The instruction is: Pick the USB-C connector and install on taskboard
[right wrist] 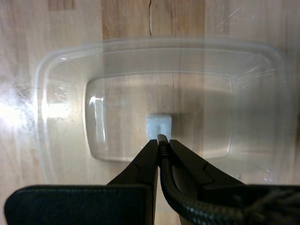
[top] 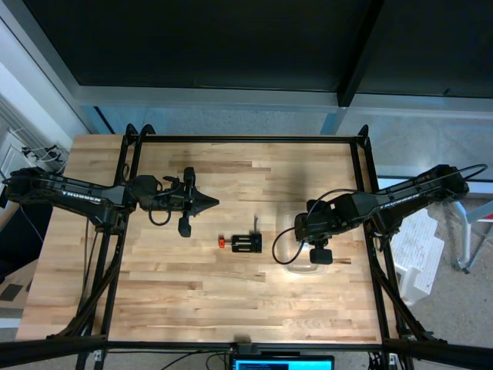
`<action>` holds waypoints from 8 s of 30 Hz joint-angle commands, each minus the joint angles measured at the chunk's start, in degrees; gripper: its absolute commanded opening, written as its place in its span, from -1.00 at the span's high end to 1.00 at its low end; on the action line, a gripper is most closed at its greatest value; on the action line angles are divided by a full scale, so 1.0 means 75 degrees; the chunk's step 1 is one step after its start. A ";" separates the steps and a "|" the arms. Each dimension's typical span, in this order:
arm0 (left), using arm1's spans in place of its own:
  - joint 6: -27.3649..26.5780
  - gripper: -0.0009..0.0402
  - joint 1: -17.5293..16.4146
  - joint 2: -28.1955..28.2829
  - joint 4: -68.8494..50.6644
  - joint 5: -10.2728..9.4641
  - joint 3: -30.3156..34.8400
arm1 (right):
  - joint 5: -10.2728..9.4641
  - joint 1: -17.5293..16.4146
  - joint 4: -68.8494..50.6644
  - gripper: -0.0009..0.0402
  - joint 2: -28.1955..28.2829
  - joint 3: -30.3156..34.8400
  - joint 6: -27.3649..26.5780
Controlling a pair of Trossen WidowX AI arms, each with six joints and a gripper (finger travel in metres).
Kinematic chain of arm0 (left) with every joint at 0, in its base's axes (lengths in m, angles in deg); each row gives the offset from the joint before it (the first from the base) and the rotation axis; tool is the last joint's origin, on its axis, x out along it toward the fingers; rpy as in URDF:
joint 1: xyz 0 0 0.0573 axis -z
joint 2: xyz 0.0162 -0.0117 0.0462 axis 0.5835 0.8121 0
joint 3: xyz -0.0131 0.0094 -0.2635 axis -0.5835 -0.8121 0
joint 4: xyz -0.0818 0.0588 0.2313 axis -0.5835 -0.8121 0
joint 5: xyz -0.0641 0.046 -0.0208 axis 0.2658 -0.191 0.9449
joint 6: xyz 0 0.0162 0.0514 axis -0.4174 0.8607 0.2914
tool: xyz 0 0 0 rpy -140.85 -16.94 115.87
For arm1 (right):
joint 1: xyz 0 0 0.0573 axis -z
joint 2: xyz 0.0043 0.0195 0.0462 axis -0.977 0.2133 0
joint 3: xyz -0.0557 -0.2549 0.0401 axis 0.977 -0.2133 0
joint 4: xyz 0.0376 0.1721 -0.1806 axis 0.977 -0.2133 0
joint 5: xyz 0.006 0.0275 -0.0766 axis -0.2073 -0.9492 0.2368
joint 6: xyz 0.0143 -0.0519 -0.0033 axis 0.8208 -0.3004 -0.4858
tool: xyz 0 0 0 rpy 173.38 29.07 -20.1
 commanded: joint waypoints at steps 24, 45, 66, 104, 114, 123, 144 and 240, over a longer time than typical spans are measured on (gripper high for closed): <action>0.0003 0.96 0.0000 0.0003 0.0000 0.0000 0.0000 | 0.0210 0.0396 -0.0530 0.96 0.1134 0.1926 -0.0388; 0.0003 0.96 0.0000 0.0003 0.0003 0.0000 0.0000 | 0.0207 0.0653 -0.0321 0.96 0.3174 0.3724 -0.1180; 0.0003 0.96 0.0000 0.0003 0.0003 0.0000 0.0000 | 0.0207 0.0685 -0.0003 0.96 0.4106 0.4520 -0.1562; 0.0003 0.96 0.0000 0.0000 0.0003 0.0000 0.0000 | 0.0184 0.0664 0.0312 0.96 0.4246 0.4246 -0.1652; 0.0003 0.96 -0.0003 0.0003 0.0003 0.0000 0.0000 | 0.0195 0.0664 0.0463 0.96 0.4246 0.4124 -0.1658; 0.0003 0.96 -0.0003 0.0000 0.0003 0.0000 0.0000 | 0.0201 0.0673 0.0921 0.96 0.4246 0.3652 -0.1632; 0.0003 0.96 0.0000 0.0000 0.0003 0.0000 0.0000 | 0.0201 0.0673 0.0880 0.47 0.4062 0.3646 -0.1515; 0.0003 0.96 -0.0003 0.0003 0.0003 0.0000 0.0000 | -0.0262 0.2087 0.8413 0.96 -0.3182 -0.2702 -0.1827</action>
